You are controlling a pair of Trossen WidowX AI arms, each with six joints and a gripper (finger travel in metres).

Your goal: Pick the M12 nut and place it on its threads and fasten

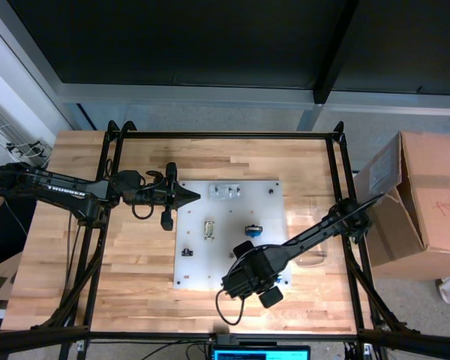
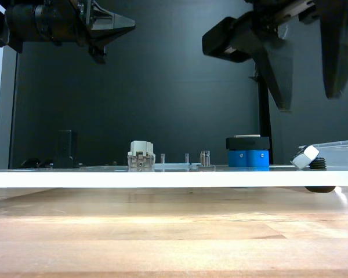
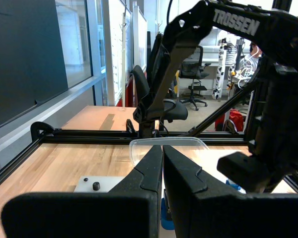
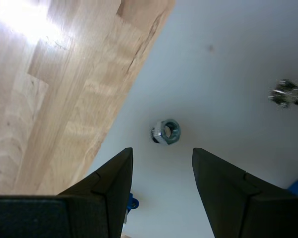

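The small silver nut [image 4: 166,132] lies free and tilted on the white board [image 4: 228,59], with a bit of the black stud [image 4: 152,134] showing at its side. In the low view the nut [image 2: 305,157] leans against the ribbed stud [image 2: 319,164], not square on it. My right gripper [image 4: 161,151] hangs open well above it, and its fingers [image 2: 278,69] are clear of it. In the high view the right arm covers that spot. My left gripper [image 1: 195,196] is shut on nothing, hovering over the board's far left edge [image 2: 130,24].
A clear tray [image 1: 311,259] lies just right of the board, behind the stud in the low view [image 2: 336,147]. A blue block [image 2: 247,157], a white connector [image 2: 140,157] and small posts stand mid-board. A cardboard box [image 1: 412,202] sits beyond the frame's right side.
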